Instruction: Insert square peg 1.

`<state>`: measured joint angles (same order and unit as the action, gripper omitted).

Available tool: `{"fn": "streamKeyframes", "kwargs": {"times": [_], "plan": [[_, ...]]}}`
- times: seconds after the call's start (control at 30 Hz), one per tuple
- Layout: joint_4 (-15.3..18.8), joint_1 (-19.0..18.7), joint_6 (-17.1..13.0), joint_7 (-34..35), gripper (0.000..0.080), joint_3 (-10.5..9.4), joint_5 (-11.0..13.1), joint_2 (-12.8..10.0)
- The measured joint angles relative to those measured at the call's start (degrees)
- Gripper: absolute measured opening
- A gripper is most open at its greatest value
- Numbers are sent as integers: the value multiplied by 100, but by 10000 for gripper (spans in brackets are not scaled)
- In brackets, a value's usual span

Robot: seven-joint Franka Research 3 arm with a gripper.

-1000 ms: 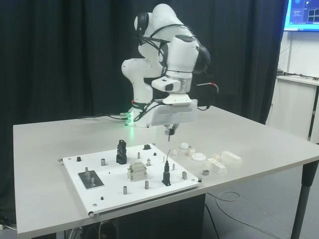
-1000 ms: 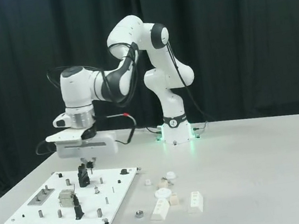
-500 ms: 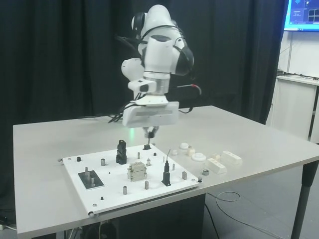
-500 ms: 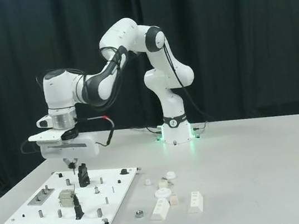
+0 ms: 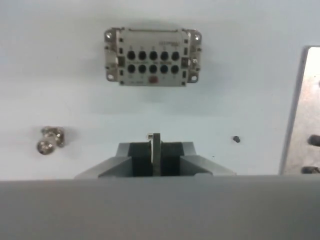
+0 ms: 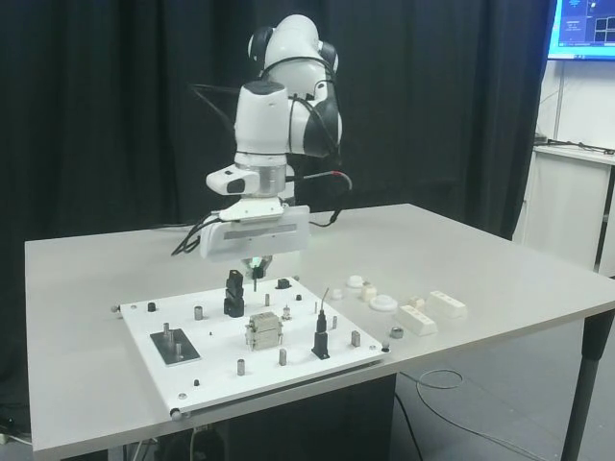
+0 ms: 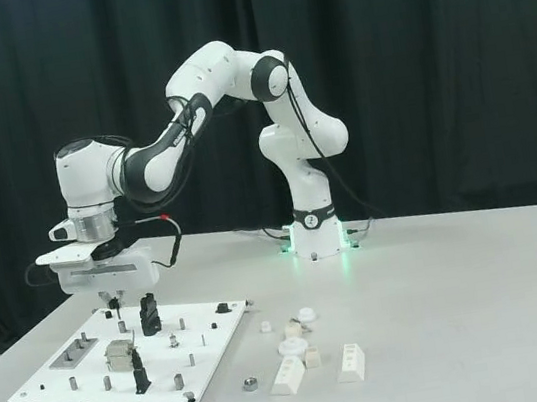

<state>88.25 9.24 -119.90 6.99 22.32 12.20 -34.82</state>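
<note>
Above the white board (image 6: 252, 338), left of centre in the first room view, the white arm (image 7: 178, 134) hangs bent over, its gripper (image 6: 254, 277) pointing straight down over the board's far part. Seen from the wrist, the two fingers are clenched on a thin, straight-sided grey peg (image 5: 156, 152) that stands upright between dark pads (image 5: 142, 159); its squared tip shows just past them, clear of the smooth pale surface below.

Beyond the peg in the wrist picture sits a rectangular multi-pin connector (image 5: 152, 56), pale-bodied, with two rows of round dark sockets and a screw at each corner. A small shiny metal fitting (image 5: 50, 140) lies at the left of that frame, and the edge of a flat grey metal plate (image 5: 302, 115) runs down the right side.

From the room views, the board is a flat square panel resting on the grey table (image 7: 443, 286), carrying short metal posts, a black plug (image 6: 232, 292) and a black upright holder (image 6: 320, 336). To the right of the board, several small white blocks (image 6: 432, 312) lie loose on the tabletop.
</note>
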Motion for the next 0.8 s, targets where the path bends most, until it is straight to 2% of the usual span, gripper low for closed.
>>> {"fn": "streamKeyframes", "kwargs": {"times": [0.3, 0.57, 0.8], "plan": [[18, 13, -2, -406, 34, 131, 359, -119], [72, 13, -44, -406, 34, 182, 417, -256], [239, 13, -264, -340, 34, 206, 422, -292]]}}
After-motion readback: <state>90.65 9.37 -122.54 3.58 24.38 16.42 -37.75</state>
